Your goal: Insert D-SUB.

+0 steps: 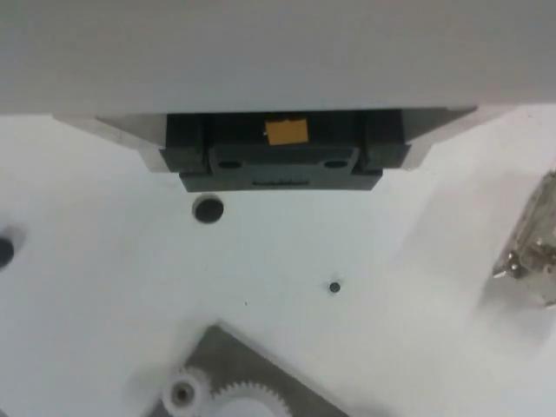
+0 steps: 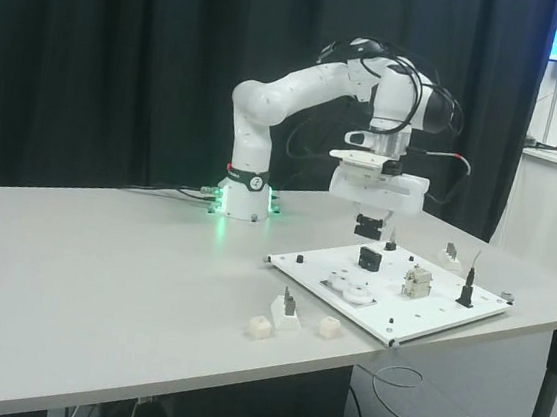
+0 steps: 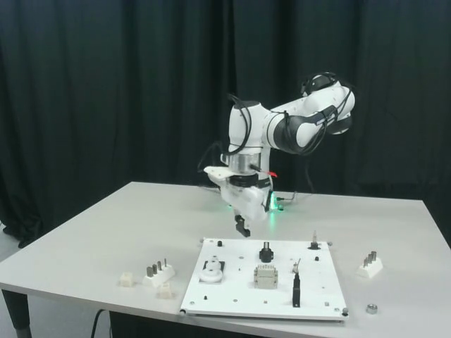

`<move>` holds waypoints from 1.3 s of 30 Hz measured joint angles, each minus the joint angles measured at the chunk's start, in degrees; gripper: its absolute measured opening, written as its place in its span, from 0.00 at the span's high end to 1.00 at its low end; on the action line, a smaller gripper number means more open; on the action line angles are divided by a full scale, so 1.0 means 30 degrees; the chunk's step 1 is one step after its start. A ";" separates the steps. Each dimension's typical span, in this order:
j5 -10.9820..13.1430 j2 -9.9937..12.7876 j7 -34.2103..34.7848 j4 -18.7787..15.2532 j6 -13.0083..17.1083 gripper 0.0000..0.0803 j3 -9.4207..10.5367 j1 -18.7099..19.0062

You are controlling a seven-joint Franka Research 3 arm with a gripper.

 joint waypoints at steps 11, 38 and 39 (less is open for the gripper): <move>-0.0252 0.0000 0.4085 -0.0261 0.0018 0.53 -0.0303 0.0669; -0.0282 -0.0001 0.8786 -0.0763 -0.0958 0.53 -0.0106 0.1998; -0.0274 -0.0001 0.9024 -0.0812 -0.0915 0.53 -0.0097 0.2078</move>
